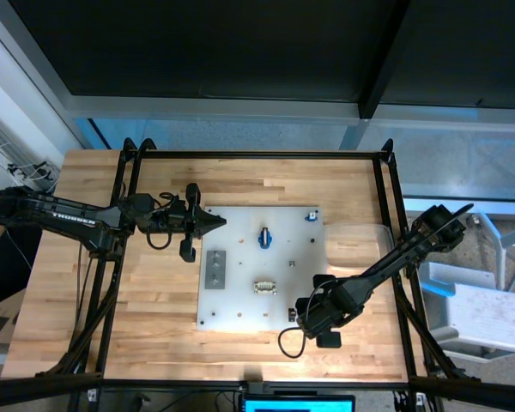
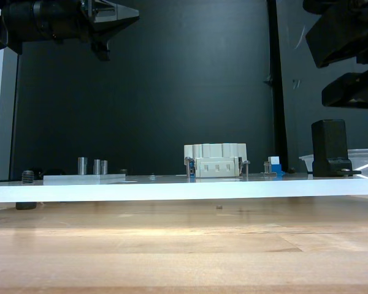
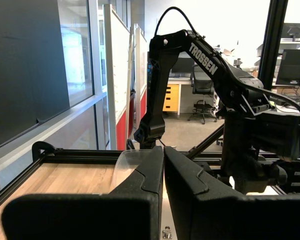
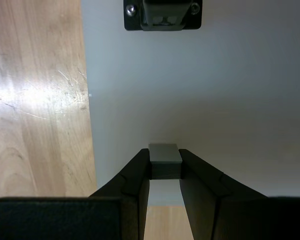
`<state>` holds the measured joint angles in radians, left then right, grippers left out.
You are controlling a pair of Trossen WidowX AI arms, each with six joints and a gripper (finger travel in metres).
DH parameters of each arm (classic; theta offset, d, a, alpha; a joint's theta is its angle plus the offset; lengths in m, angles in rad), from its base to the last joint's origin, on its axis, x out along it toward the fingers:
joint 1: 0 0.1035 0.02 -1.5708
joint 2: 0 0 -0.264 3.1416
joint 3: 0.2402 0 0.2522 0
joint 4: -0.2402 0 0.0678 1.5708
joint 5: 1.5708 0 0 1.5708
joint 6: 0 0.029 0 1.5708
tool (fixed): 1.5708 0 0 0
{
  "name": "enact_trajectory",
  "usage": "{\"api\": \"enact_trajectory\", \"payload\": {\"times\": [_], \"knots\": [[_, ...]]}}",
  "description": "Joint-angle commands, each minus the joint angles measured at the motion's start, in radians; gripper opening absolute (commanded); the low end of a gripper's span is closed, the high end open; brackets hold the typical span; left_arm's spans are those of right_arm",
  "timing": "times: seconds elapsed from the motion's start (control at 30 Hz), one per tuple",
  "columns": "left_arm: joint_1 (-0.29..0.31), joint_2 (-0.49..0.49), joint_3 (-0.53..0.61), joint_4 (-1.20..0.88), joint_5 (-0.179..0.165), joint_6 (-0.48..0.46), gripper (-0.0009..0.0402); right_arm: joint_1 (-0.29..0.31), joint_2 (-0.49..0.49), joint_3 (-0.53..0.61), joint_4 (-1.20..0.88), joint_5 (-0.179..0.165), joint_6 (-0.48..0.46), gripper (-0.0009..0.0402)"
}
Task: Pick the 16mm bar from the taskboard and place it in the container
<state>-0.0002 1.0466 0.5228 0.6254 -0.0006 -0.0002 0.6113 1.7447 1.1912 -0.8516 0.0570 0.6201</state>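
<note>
My right gripper (image 4: 165, 166) is shut on the 16mm bar (image 4: 165, 161), a short grey block seen end-on between the pads. It hangs above the white taskboard (image 4: 215, 90), close to the black part (image 4: 162, 14). From above, the right gripper (image 1: 306, 321) is over the taskboard's (image 1: 240, 300) near right corner, and the bar is hidden under it. The clear container (image 1: 356, 245) lies on the table just beyond the board's right edge. My left gripper (image 1: 218, 222) is shut and empty, held high over the board's far left corner.
On the board stand a grey metal block (image 1: 215, 267), a blue knob (image 1: 265, 238), a small connector (image 1: 264, 287) and a black part (image 2: 331, 150). A black frame (image 1: 257, 155) rings the wooden table. A white-and-blue bin (image 1: 489, 313) sits off the table's right.
</note>
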Motion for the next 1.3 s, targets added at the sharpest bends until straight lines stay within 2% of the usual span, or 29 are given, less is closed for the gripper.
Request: {"api": "enact_trajectory", "payload": {"times": [0.03, 0.93, 1.3], "knots": [[0.0, 0.0, 0.0, 0.0, 0.0, 0.0, 0.0, 0.0, -0.016, 0.006, -0.002, 0.002, 0.001, 0.0011], [0.0, 0.0, 0.0, 0.0, 0.0, 0.0, 0.0, -0.01, -0.159, 0.01, -0.084, -0.005, 0.0, 0.0012], [0.0, 0.0, 0.0, 0.0, 0.0, 0.0, 0.0, -0.048, -0.185, 0.159, -0.277, 0.004, -0.066, 0.0012]]}}
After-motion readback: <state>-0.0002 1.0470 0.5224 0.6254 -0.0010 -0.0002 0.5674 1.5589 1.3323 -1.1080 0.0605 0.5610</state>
